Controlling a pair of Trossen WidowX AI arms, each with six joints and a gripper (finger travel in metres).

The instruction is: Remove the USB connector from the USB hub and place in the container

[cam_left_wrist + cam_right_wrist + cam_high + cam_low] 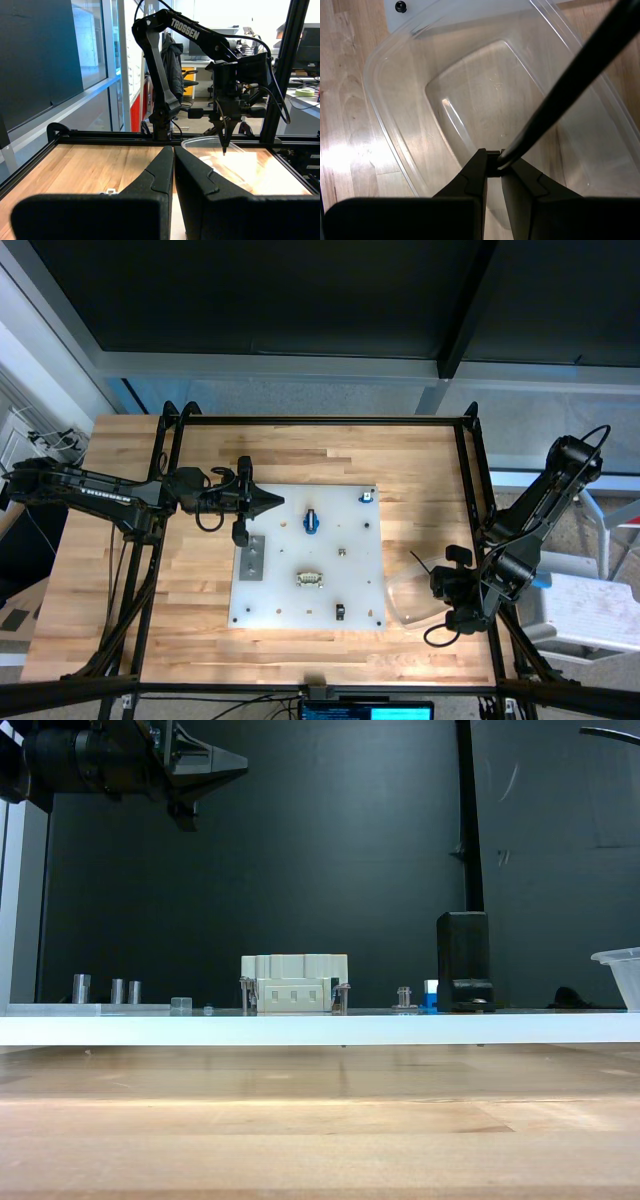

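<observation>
My right gripper (494,172) hangs over the clear container (410,75), shut on the plug of the USB connector (496,161); the stiff black cable tail (570,75) sticks out past the fingers. From above, the right gripper (452,588) is over the container (403,602), off the white board's right edge, with the tail (421,563) showing. The small black USB hub (340,612) sits near the board's front edge, nothing plugged in; it also shows in the low view (464,963). My left gripper (274,501) is shut and holds nothing, high above the board's back left corner.
The white board (290,605) carries a grey metal bar (251,558), a blue part (311,521) and a beige connector block (308,580). A black frame rail (476,490) runs along the right side near the right arm. The container's rim (620,960) stands beside the board.
</observation>
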